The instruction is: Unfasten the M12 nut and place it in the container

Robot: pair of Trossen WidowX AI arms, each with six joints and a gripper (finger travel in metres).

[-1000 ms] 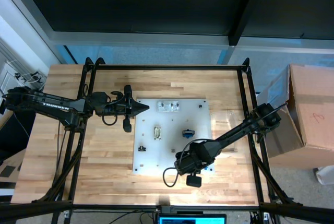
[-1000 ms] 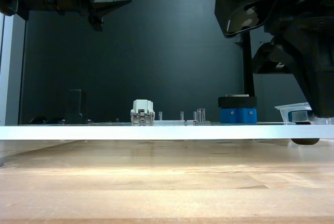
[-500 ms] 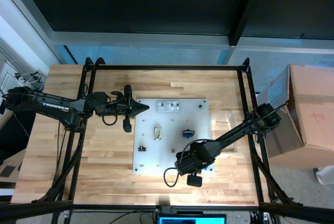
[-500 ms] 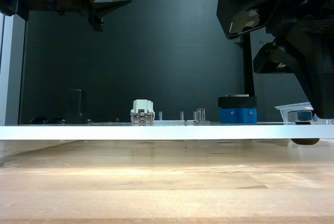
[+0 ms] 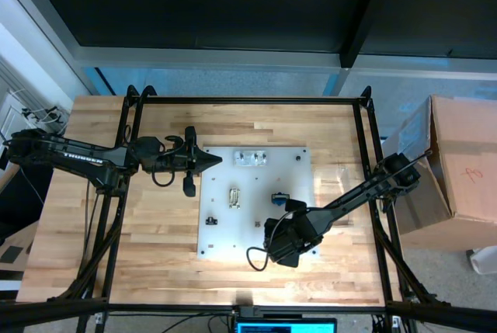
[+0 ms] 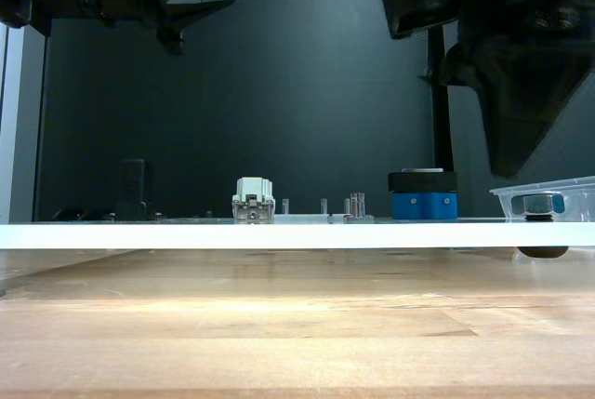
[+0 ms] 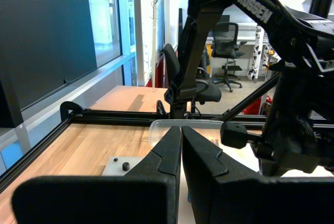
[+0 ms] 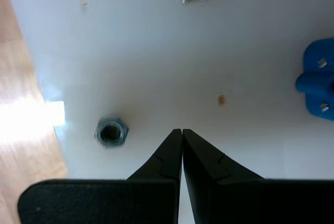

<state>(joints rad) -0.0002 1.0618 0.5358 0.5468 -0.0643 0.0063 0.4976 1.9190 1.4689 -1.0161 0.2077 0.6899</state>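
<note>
The small silver hexagonal M12 nut (image 6: 537, 204) sits at the lower right of the low view, on its short black stud, of which a thin dark band shows beneath it, and in front of the clear plastic tray (image 6: 569, 191). The right wrist view looks straight down on the nut, resting on the flat white task board (image 5: 225, 232) close to the edge where the light wooden table top (image 5: 155, 248) begins, so it is not in the tray. The right gripper (image 6: 507, 168) hangs above the nut in the upper right of the low view, well clear of it. Its two black fingers (image 8: 167, 156) are pressed together with nothing between them, and their tips point at bare board just beside the nut. In the high view the right gripper covers the lower right part of the board. A blue block with a black cap (image 6: 423, 196) stands right of centre in the low view, and a white rectangular connector housing (image 6: 254, 202) stands near its middle. The left gripper (image 5: 208, 161) is held at centre left of the high view, at the board's far left edge and high above it, with its fingers (image 7: 167, 153) closed against each other and empty.
</note>
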